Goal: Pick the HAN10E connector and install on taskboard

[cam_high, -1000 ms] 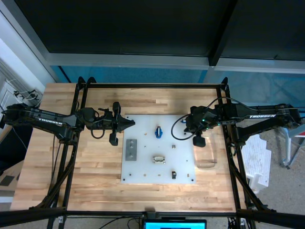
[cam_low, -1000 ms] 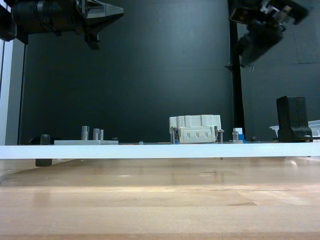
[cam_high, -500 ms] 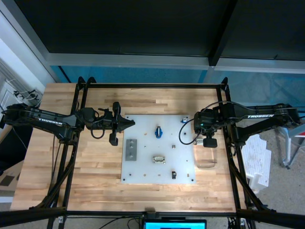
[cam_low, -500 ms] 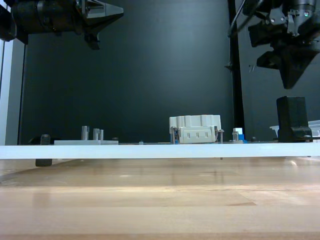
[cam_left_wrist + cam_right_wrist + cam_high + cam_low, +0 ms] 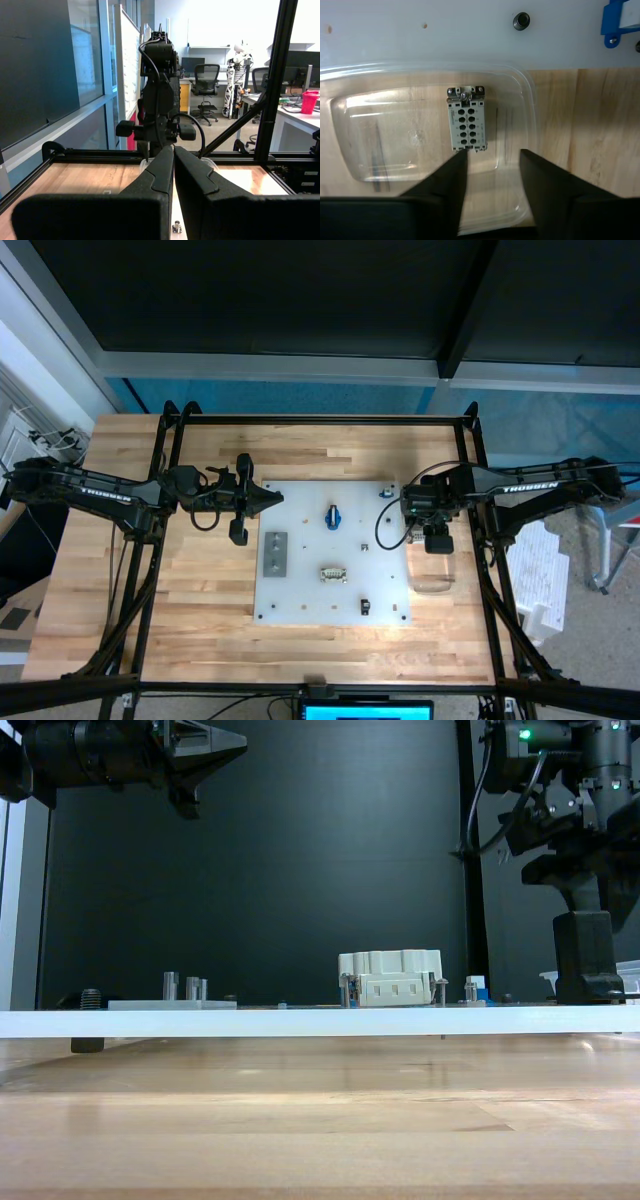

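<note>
1. The wooden surface (image 5: 200, 590) is holding everything, and the white taskboard (image 5: 300, 590) is lying flat in the middle of it.
2. A clear tray (image 5: 530, 100) is sitting on the surface just beside the taskboard's right edge.
3. The right hand (image 5: 491, 156) is hanging over that tray, just off the taskboard's right edge. It is pointing down, and its fingers are standing apart. The left hand (image 5: 173, 150) is waiting up high at the taskboard's far left corner, with its fingers pressed together.
4. The HAN10E connector (image 5: 466, 125) is lying flat in the tray, just off the taskboard's right edge, with its holes facing up. It is lining up more with one finger than with the gap between the two.
5. I think the right hand is getting ready to grab.
   - It should be sliding sideways first, so the connector is sitting in the middle of the gap.
   - Then it should be going down slowly and squeezing the two long sides.
   - The fingers should be staying off the tray wall, because the light tray may be sliding or lifting.
6. A small beige part (image 5: 333, 574) is standing in the middle of the taskboard. I am guessing the connector is going there.
</note>
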### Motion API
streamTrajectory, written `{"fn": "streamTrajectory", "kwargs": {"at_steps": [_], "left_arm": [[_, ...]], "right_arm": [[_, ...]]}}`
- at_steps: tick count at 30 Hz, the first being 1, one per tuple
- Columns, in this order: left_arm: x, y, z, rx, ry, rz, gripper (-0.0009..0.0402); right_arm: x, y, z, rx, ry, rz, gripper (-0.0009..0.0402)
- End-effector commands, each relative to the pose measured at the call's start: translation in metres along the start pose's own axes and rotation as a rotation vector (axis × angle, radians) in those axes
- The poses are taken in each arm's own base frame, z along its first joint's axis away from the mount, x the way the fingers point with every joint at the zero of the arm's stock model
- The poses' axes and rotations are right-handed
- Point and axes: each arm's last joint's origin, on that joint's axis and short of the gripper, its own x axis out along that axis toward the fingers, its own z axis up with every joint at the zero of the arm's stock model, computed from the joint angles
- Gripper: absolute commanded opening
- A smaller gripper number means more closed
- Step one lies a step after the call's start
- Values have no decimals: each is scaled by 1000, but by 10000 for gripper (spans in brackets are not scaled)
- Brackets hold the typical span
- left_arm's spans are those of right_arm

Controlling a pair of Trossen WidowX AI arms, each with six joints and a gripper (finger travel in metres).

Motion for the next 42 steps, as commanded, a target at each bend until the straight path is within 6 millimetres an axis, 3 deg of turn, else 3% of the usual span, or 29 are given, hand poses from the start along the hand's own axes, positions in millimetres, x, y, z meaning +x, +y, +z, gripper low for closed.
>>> {"fn": "streamTrajectory", "kwargs": {"at_steps": [1,8,23,42], "left_arm": [[0,0,0,0,-1,0,1],[0,0,0,0,-1,0,1],[0,0,0,0,0,0,1],[0,0,0,0,0,0,1]], "right_arm": [[5,1,3,40,11,0,217],[16,8,7,88,-8,4,256],[45,18,-2,84,-18,7,256],[66,19,-1,148,2,-16,252]]}}
